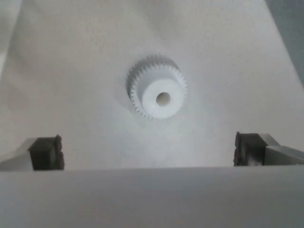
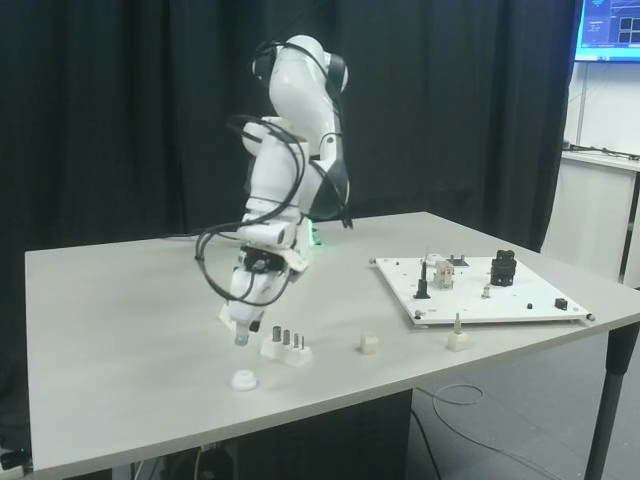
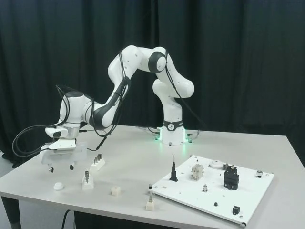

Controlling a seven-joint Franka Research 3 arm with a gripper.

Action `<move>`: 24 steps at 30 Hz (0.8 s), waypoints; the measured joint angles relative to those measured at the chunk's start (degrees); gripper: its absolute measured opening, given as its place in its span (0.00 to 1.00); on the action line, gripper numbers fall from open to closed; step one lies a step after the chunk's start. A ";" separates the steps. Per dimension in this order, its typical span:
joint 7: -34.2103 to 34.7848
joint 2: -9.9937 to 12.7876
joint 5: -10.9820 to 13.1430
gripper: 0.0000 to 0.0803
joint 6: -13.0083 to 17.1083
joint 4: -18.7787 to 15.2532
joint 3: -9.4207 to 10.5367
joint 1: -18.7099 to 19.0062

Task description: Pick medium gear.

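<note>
A white toothed gear (image 1: 157,93) with a raised hub and centre hole lies flat on the grey table. In the room views the same gear (image 2: 242,380) (image 3: 58,186) sits near the table's front edge. My gripper (image 1: 148,151) hangs above it, tilted, with the fingers open wide; the black pads (image 1: 47,153) stand far apart and hold nothing. From the side the gripper (image 2: 243,338) (image 3: 61,168) is a short way above the gear, not touching it.
A small white stand with upright pegs (image 2: 286,346) sits right beside the gear. A small block (image 2: 369,344) and a peg on a base (image 2: 457,338) lie further along. A white assembly board (image 2: 480,290) carries several fittings.
</note>
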 joint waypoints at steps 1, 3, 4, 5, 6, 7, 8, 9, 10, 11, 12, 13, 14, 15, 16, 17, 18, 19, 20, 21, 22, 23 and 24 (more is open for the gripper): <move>-1.01 0.38 0.61 1.00 0.04 0.30 0.00 -0.21; -3.19 1.12 1.66 1.00 0.08 0.95 0.00 -0.62; -4.35 1.50 2.13 1.00 0.08 1.30 0.00 -0.82; -5.34 1.84 2.59 1.00 0.08 1.60 0.00 -0.97; -6.28 2.18 3.05 1.00 0.09 1.90 0.00 -1.12; -7.22 2.55 3.48 1.00 0.09 2.26 0.00 -1.27; -8.01 2.88 3.87 1.00 0.08 2.59 0.00 -1.41; -8.73 3.22 4.19 1.00 0.08 2.90 0.00 -1.53; -9.32 3.52 4.42 1.00 0.08 3.18 0.00 -1.63; -9.89 3.82 4.66 1.00 0.08 3.45 0.00 -1.70; -10.51 4.08 4.96 1.00 0.08 3.70 0.00 -1.76; -11.12 4.32 5.23 1.00 0.06 3.94 0.00 -1.80; -11.83 4.59 5.47 1.00 0.05 4.18 0.00 -1.84; -12.43 4.83 5.69 1.00 0.05 4.38 0.00 -1.85; -12.94 5.06 5.91 1.00 0.05 4.56 0.00 -1.86; -13.32 5.25 6.12 1.00 0.04 4.72 0.00 -1.87; -13.57 5.41 6.28 1.00 0.05 4.84 0.00 -1.87; -13.84 5.58 6.40 1.00 0.05 4.99 0.00 -1.87; -14.13 5.76 6.47 1.00 0.04 5.16 0.00 -1.87; -14.41 5.95 6.51 1.00 0.02 5.35 0.00 -1.87; -14.74 6.13 6.54 1.00 0.01 5.52 0.00 -1.87; -15.11 6.32 6.60 1.00 0.00 5.70 0.00 -1.87; -15.47 6.47 6.67 1.00 0.00 5.84 0.00 -1.87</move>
